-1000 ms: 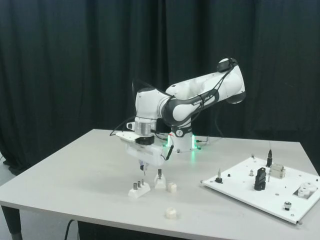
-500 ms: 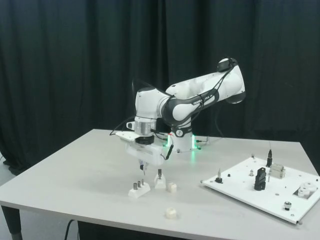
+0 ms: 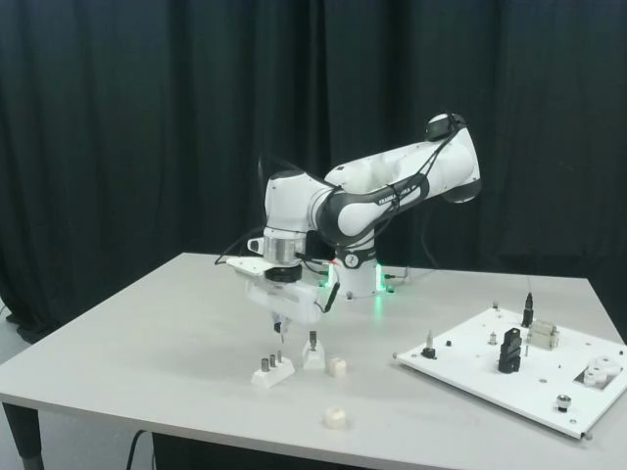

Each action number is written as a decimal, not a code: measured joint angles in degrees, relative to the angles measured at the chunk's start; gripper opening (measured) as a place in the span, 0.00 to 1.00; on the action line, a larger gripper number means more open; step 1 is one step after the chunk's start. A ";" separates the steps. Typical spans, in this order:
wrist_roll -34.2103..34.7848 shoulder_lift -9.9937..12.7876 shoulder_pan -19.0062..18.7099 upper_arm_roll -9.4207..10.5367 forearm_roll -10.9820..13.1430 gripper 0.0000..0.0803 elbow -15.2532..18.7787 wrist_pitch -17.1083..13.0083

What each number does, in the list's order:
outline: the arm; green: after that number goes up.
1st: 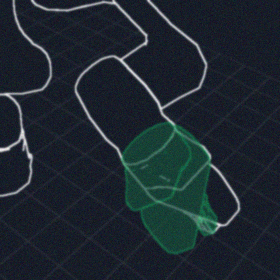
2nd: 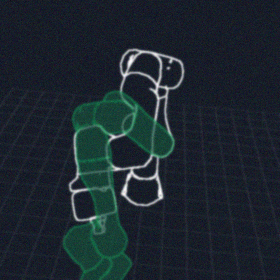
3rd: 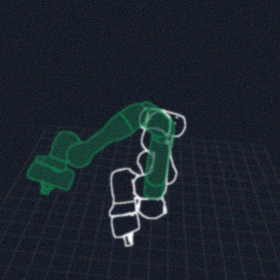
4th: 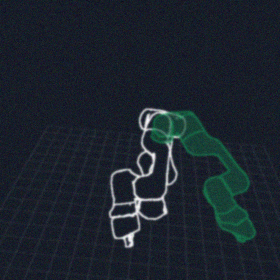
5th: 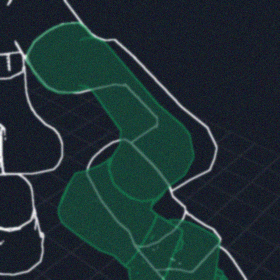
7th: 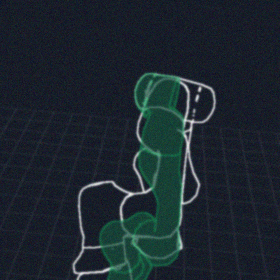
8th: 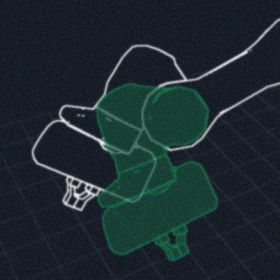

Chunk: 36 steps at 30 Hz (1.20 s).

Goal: Insert round peg 1.

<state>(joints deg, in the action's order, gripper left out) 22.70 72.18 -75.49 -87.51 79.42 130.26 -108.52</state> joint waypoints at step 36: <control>-0.89 -0.78 -9.23 -4.00 -1.47 0.04 1.93 5.05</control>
<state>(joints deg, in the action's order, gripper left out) 21.81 71.40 -84.72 -91.51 77.94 132.20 -103.46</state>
